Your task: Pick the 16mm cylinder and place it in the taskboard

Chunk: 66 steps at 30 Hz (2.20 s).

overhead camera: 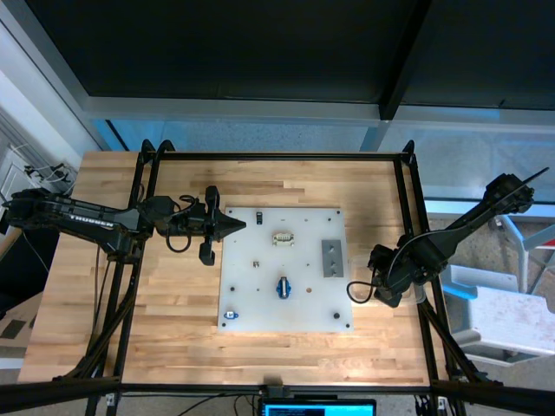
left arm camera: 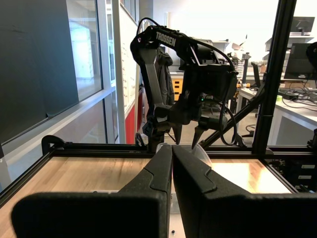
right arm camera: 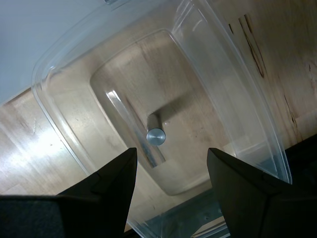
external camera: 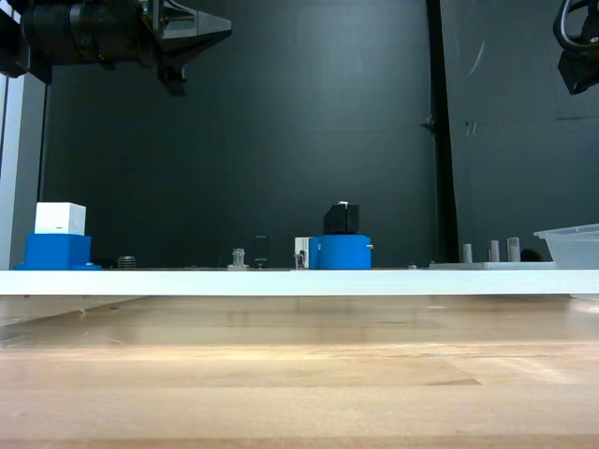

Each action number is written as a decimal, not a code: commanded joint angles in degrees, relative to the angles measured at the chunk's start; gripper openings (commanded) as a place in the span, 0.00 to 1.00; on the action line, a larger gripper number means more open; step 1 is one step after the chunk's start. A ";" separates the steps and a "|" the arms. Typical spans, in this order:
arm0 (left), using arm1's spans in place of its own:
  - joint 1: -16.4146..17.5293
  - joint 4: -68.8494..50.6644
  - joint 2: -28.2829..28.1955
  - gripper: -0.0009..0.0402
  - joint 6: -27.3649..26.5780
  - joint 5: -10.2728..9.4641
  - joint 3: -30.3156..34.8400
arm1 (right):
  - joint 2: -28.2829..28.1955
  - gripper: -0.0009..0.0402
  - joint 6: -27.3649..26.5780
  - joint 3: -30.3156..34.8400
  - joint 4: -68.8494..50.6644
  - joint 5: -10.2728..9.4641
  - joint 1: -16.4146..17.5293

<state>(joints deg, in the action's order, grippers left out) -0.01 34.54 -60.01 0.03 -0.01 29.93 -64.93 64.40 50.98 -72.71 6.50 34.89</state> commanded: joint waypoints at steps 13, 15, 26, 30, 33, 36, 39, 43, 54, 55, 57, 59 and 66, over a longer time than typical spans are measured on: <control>0.02 0.00 0.00 0.02 0.02 0.00 0.02 | -0.11 0.50 3.34 -5.03 5.03 -0.57 0.13; 0.00 0.00 0.00 0.02 0.02 0.00 0.02 | -0.11 0.50 3.34 -5.77 6.01 -0.74 0.15; 0.00 0.00 0.00 0.02 0.02 0.00 0.02 | -0.13 0.50 3.28 -8.90 10.19 -2.01 0.52; 0.00 0.00 0.00 0.02 0.00 0.00 0.02 | -0.98 0.50 3.28 -9.29 10.71 -2.01 0.63; 0.00 0.00 0.00 0.02 0.02 0.00 0.02 | -1.49 0.50 3.28 -9.66 11.41 -2.01 0.66; 0.02 0.00 0.00 0.02 0.02 0.00 0.02 | -1.51 0.50 3.30 -10.60 13.22 -2.01 0.66; 0.02 0.00 0.00 0.02 0.00 0.00 0.02 | -1.51 0.50 3.37 -11.61 14.58 -2.01 0.66; 0.02 0.00 0.00 0.02 0.02 0.00 0.02 | -1.51 0.50 3.69 -12.52 15.04 -2.01 0.61; 0.02 0.00 0.00 0.02 0.02 0.00 0.02 | -1.51 0.50 3.69 -14.56 17.57 -1.57 0.63; 0.02 0.00 0.00 0.02 0.02 0.00 0.02 | -1.51 0.50 3.69 -14.86 18.01 -1.57 0.61; 0.00 0.00 0.00 0.02 0.02 0.00 0.02 | -1.51 0.50 3.69 -15.26 18.36 -1.55 0.61; 0.00 0.00 0.00 0.02 0.02 0.00 0.02 | -1.51 0.50 3.69 -15.52 18.58 -1.55 0.61; 0.00 0.00 0.00 0.02 0.02 0.00 0.02 | -1.51 0.45 3.67 -15.67 18.91 -1.55 0.61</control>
<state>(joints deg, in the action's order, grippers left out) -0.01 34.52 -59.99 0.03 -0.03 29.95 -66.43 68.07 35.29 -53.91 4.91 35.51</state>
